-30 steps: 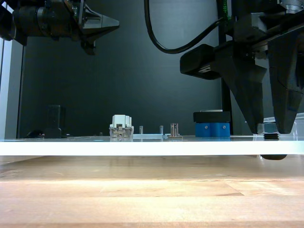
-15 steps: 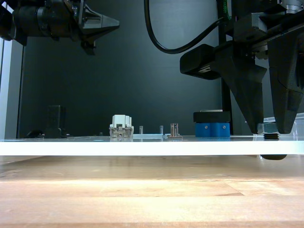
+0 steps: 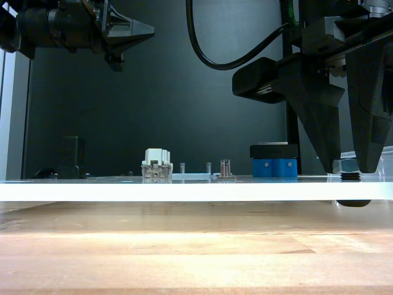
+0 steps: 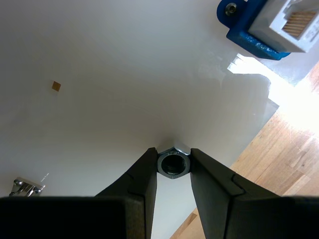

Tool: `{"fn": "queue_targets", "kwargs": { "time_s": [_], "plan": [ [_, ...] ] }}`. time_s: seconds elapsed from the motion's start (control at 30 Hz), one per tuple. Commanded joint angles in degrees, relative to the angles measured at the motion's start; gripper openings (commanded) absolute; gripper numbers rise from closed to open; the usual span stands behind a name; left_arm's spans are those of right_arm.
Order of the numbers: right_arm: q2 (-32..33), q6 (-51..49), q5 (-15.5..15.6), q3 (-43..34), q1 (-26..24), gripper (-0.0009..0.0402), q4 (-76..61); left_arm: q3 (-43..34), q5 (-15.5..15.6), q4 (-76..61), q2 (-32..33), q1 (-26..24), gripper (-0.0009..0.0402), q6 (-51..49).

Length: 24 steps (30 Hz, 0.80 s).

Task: Pick the M12 nut and place it on its threads and fasten

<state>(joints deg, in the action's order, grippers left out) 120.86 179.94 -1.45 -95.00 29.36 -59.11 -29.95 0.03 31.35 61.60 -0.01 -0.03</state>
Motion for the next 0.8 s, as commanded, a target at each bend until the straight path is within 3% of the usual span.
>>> {"fn": "queue_targets", "kwargs": {
  "time_s": [0.03,0.37,0.8],
  "plan": [
    [0.00,0.13,-0.09,-0.07,0.02,0.0062,-0.07,0.00,-0.02,0.02,-0.02,0.00,0.0000,0.00],
    [-0.92,0.20,-0.76,-0.07,-0.11,0.0145,0.44,0.00,-0.02,0.02,0.00,0.00,0.0000,0.00],
    [-5.18,-3.43,-0.50,-0.07,-0.09,0.0153,0.61,0.00,-0.02,0.00,0.00,0.02,0.0000,0.00]
  ]
}}
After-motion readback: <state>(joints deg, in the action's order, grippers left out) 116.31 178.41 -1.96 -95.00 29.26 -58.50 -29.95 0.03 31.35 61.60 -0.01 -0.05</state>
